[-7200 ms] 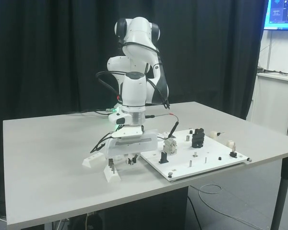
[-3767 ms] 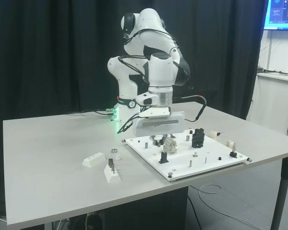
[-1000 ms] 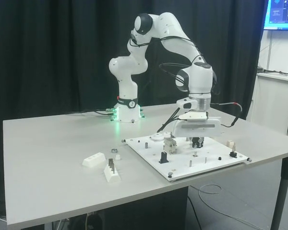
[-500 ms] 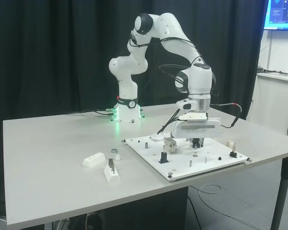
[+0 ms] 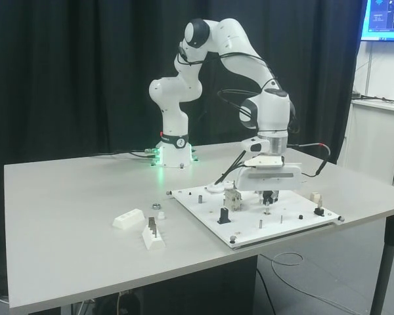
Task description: Insert BNC.
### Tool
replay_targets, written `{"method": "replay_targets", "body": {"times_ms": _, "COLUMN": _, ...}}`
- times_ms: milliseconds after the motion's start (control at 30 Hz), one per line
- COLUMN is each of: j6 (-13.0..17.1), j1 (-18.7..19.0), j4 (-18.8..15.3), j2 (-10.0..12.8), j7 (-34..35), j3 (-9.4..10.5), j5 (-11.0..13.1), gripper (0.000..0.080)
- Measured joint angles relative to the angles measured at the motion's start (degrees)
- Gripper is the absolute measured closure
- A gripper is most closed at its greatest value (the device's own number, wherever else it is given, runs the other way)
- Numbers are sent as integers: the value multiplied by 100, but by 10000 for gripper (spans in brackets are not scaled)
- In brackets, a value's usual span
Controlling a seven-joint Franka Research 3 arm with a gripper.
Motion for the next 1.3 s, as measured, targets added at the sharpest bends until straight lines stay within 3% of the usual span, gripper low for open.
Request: {"method": "replay_targets", "body": {"times_ms": 1300, "j6": 45, "j1": 14, "j4": 1, "j2": 89, "j7": 35, "j3": 45, "j5": 0, "gripper": 679}}
